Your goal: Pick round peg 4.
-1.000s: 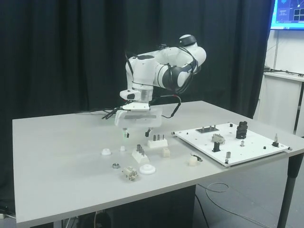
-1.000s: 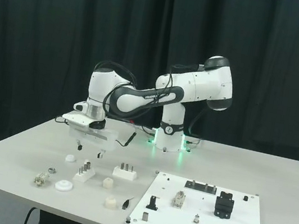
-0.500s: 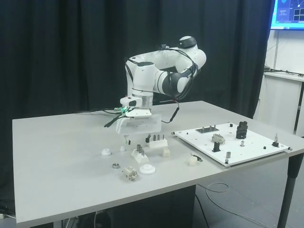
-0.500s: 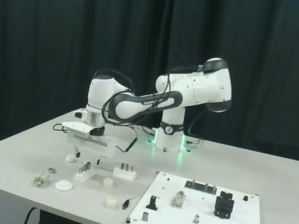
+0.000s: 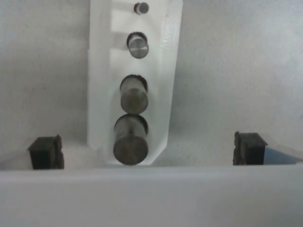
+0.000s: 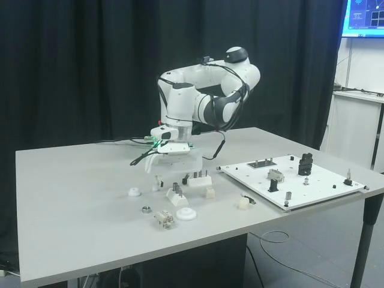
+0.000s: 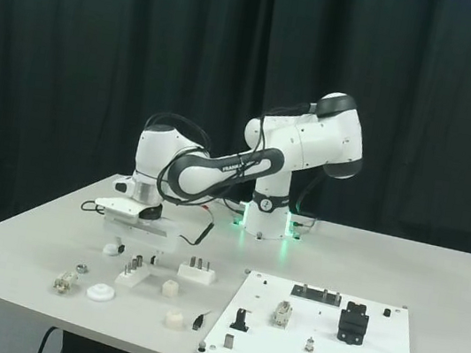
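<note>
Round peg 4, the thickest grey metal cylinder (image 5: pixel 130 145), stands upright at the end of a white rectangular peg holder block (image 5: pixel 102 94), in line with three thinner grey pegs (image 5: pixel 134 93) behind it. In the wrist view it sits between the two black fingertips (image 5: pixel 46 152) of the gripper (image 5: pixel 147 150), nearer one of them, and touches neither; the fingers are spread wide apart and hold nothing. In the second room view the white Franka arm (image 7: pixel 220 161) reaches low over the grey table (image 7: pixel 58 220), and its gripper (image 7: pixel 137 257) hangs just above the block (image 7: pixel 132 276). A white base plate (image 7: pixel 309 336) lies well apart from it.
</note>
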Robot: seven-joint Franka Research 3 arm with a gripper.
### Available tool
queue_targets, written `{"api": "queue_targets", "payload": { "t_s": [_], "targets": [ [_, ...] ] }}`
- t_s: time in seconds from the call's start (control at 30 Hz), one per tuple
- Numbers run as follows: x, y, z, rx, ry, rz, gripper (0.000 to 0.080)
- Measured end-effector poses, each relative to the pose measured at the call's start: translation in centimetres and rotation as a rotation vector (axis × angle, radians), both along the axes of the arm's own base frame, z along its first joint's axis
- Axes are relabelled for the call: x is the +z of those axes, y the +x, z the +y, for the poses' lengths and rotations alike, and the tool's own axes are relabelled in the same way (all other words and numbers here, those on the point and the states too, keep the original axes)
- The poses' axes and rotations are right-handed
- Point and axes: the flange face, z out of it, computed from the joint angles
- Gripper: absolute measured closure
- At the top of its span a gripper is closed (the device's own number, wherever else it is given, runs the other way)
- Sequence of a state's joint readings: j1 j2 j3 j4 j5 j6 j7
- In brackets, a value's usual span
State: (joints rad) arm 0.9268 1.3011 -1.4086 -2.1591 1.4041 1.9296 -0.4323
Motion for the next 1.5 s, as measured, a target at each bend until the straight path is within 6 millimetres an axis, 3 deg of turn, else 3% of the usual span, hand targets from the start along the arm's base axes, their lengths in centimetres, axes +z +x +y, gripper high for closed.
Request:
{"api": "queue_targets", "payload": {
  "t_s": [0.63,0.67,0.83,0.87,1.0,1.03,1.5],
  "targets": [
    [-0.7,0.1,-0.6,0.000,0.014,-0.009,0.0003],
    [-0.7,0.2,-0.6,0.001,0.014,-0.009,0.0264],
    [-0.6,0.6,-0.5,0.008,0.014,-0.013,0.0264],
    [-0.6,0.6,-0.5,0.009,0.014,-0.013,0.0422],
    [-0.5,0.8,-0.4,0.012,0.014,-0.015,0.0422],
    [-0.5,0.9,-0.4,0.013,0.013,-0.015,0.0622],
    [-0.5,0.9,-0.4,0.004,0.017,-0.015,0.0654]
  ]
}}
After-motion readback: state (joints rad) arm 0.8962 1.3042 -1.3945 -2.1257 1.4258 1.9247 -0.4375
